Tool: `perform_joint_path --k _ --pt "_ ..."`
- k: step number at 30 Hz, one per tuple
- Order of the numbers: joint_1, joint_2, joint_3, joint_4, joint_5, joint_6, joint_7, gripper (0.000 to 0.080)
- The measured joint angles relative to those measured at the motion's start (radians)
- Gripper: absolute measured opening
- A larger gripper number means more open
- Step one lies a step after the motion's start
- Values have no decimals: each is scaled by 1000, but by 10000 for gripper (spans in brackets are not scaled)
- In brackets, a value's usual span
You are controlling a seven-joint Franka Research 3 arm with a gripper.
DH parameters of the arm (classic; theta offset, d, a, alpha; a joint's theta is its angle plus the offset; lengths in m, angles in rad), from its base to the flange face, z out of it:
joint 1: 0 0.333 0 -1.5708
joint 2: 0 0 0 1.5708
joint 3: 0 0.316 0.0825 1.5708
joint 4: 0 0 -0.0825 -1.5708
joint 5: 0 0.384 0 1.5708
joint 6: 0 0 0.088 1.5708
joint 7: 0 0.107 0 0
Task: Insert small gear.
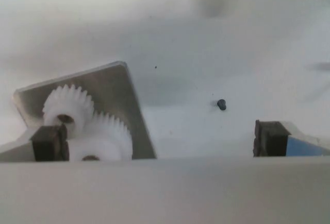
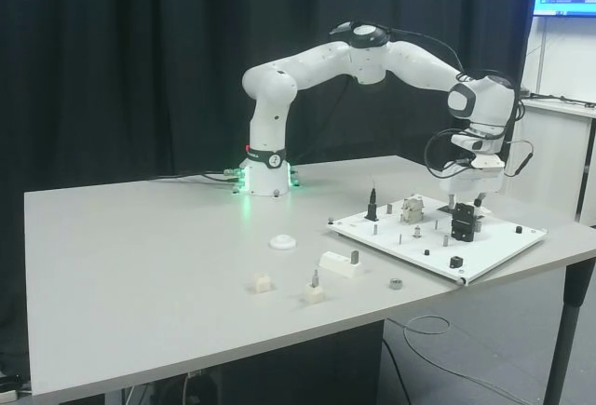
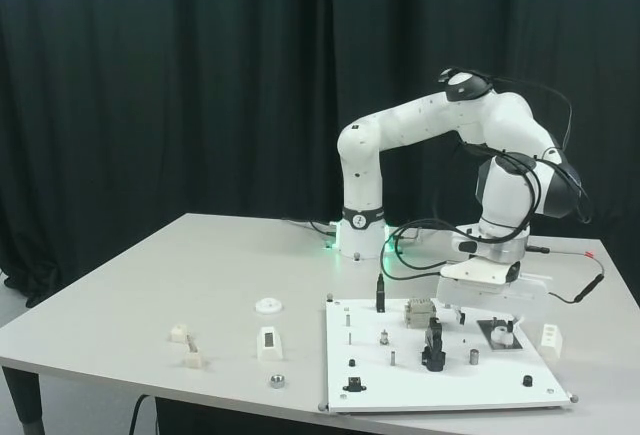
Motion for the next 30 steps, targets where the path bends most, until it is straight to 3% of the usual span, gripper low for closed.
perform_joint_path --k 20,30 --pt "29 -2 1 19 1 0 15 800" --pt "44 -2 13 29 1 23 55 800"
